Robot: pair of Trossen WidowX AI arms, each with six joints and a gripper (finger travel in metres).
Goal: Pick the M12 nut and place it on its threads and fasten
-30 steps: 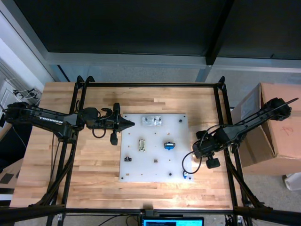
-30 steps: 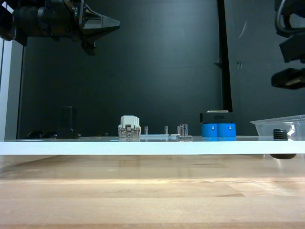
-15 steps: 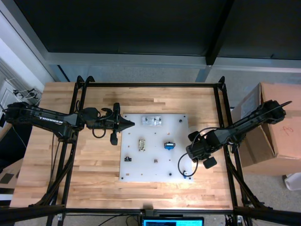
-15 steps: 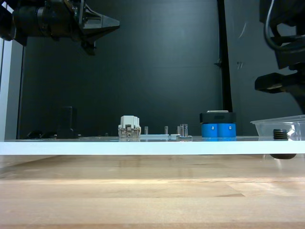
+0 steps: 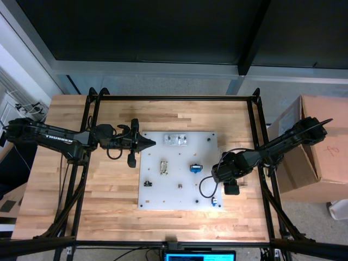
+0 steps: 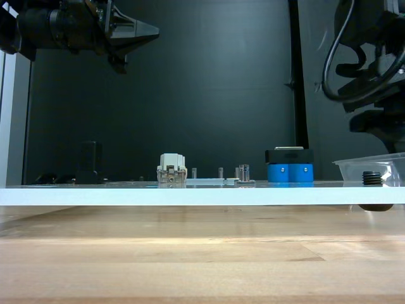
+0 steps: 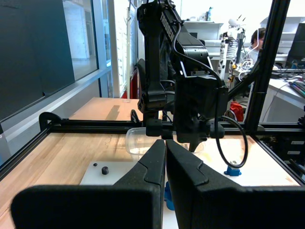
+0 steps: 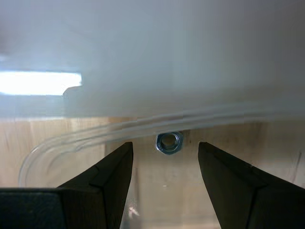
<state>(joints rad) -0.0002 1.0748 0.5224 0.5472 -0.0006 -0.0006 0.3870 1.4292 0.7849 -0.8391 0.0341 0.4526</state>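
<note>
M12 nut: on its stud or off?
Off. Stud shows bare ribs; nut lies free in the clear tray, ahead of the right gripper's open fingers. Left gripper hangs shut above the board's left edge.

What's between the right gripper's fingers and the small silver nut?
Nothing (right wrist view): right gripper open above the clear plastic tray, small silver nut free inside. Left gripper hovers shut by the white board's left edge.

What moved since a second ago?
The right gripper swung in toward the board and came lower. It now hangs open over the silver nut, which lies free by the clear tray's rim. Nothing was picked up or let go. The left gripper stayed shut, high over the board's far left edge. The stud is still bare.
</note>
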